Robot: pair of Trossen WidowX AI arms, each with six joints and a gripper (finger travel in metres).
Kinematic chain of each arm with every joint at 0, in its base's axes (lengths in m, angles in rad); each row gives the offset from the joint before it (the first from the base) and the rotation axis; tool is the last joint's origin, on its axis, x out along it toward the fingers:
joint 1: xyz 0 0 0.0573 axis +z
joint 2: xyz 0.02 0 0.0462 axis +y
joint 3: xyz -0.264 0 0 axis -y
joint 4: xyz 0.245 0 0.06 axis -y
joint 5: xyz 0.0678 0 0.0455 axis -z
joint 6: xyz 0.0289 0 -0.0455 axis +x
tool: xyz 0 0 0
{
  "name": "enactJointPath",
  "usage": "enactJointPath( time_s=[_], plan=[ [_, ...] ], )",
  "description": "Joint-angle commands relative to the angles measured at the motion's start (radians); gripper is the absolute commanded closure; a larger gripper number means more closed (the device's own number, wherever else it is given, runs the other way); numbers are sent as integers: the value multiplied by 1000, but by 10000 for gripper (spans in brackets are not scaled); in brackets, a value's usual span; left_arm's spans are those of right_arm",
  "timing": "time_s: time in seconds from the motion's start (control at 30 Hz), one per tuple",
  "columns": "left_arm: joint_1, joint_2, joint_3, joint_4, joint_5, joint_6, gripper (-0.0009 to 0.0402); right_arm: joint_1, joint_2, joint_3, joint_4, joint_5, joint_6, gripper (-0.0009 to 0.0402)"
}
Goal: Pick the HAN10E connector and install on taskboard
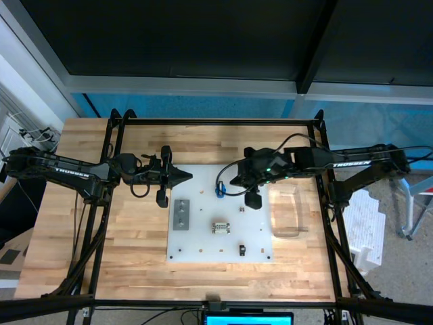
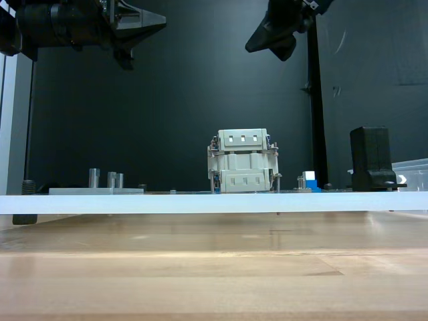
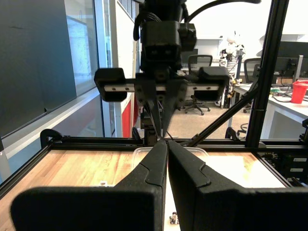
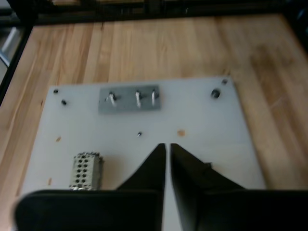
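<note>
Two grippers hang empty above the taskboard (image 1: 196,244): the left gripper (image 1: 187,176) at centre-left of the high view, the right gripper (image 1: 235,181) at centre-right, each with its fingers pressed together. The HAN10E connector (image 1: 220,229) stands on the board, lower centre. The pick looks not yet begun. Next, the nearer right gripper must spread and descend squarely over it.

Connector (image 1: 220,229) sits mid-taskboard (image 1: 203,247), block (image 1: 182,214) to its left, tray (image 1: 287,213) just off the board's right edge. Left gripper (image 1: 190,176) hangs over the far-left corner, right gripper (image 1: 233,181) over the far middle.
</note>
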Motion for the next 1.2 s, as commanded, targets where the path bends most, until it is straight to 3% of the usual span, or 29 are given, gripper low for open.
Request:
enactJointPath(
  time_s=[0.03,0.13,0.47,0.77,0.9,1.2],
  plan=[
    [0,0,0,0,0,0,392,-22,-63,-76,89,-6,-21,387],
    [0,0,0,0,0,0,392,-39,-117,-154,203,-51,-39,395],
    [0,0,0,0,0,0,392,-40,-235,-382,603,-48,-11,393],
    [0,0,0,0,0,0,392,-40,-268,-534,892,-52,39,393],
    [0,0,0,0,0,0,392,-50,-279,-571,935,-74,48,393],
    [0,0,0,0,0,0,392,-73,-306,-595,932,-75,35,393]
  ],
)
